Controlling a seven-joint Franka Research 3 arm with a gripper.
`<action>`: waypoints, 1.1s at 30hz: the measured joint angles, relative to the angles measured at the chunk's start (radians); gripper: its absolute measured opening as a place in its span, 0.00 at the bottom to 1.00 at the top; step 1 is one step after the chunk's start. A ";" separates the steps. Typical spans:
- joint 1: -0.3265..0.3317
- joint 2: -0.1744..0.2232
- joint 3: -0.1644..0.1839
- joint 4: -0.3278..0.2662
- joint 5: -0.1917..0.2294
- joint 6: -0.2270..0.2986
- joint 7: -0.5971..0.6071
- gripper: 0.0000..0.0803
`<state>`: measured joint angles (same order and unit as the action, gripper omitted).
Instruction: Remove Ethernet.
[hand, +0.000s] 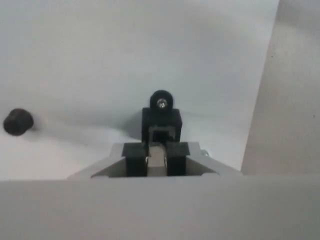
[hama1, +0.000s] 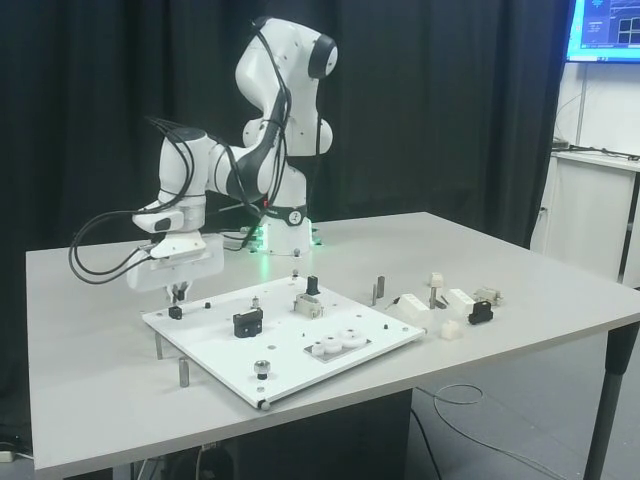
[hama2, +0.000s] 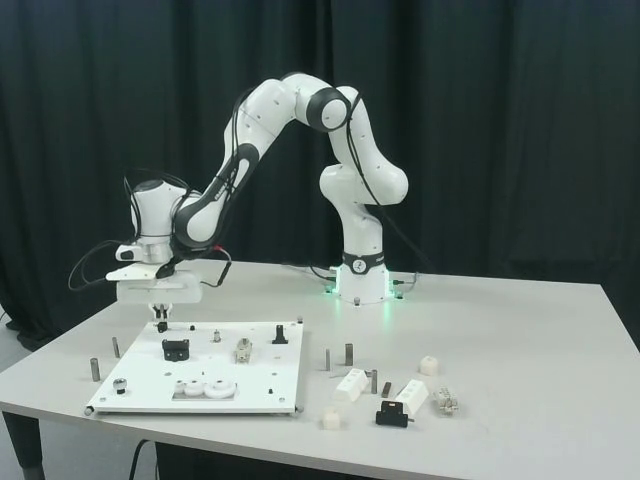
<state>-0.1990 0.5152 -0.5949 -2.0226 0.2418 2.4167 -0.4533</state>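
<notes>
One white board (hama1: 290, 370) sits on your grey table (hama1: 90, 390), black curtains behind.
Your arm reaches low over the board's far corner; gripper (hand: 156, 161) closed on the Ethernet plug (hand: 156, 159).

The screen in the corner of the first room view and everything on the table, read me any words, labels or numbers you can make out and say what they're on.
None can be read.
Wall screen: rows of light marks, too small to read.
White board and the loose parts beside it: no lettering visible.
Robot arm: no legible brand or number.
Wrist view, black part before the tool: no markings.
</notes>
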 joint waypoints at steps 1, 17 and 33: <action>0.001 -0.004 -0.002 0.000 0.000 -0.004 0.000 0.10; 0.003 -0.074 -0.018 0.000 -0.030 -0.065 -0.001 0.10; 0.003 -0.091 -0.028 0.000 -0.034 -0.073 -0.001 0.10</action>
<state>-0.1960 0.4239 -0.6227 -2.0225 0.2073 2.3436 -0.4544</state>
